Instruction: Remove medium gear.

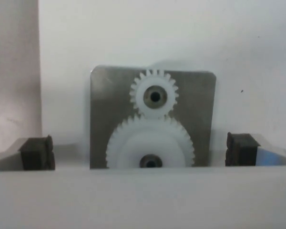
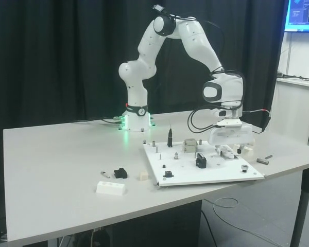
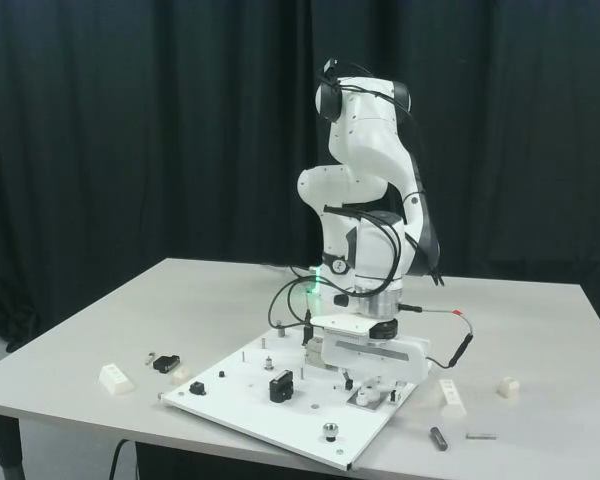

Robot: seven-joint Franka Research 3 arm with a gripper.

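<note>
Gears number two — white, meshed on one grey plate [image 1: 200, 119] — gripper [image 1: 139, 152] spread wide, holding nothing.

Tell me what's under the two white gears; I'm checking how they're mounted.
Both the smaller gear and the larger gear lie on a grey metal plate, each with a dark hub at its centre. The larger gear's lower part is hidden from the wrist view.

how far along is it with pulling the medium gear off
Done: the arm has the gripper over the grey gear plate, fingers open on either side. In hand: nothing gripped; two white meshed gears sit on their shafts. Left: close on the gear, lift it off, set it aside.
</note>
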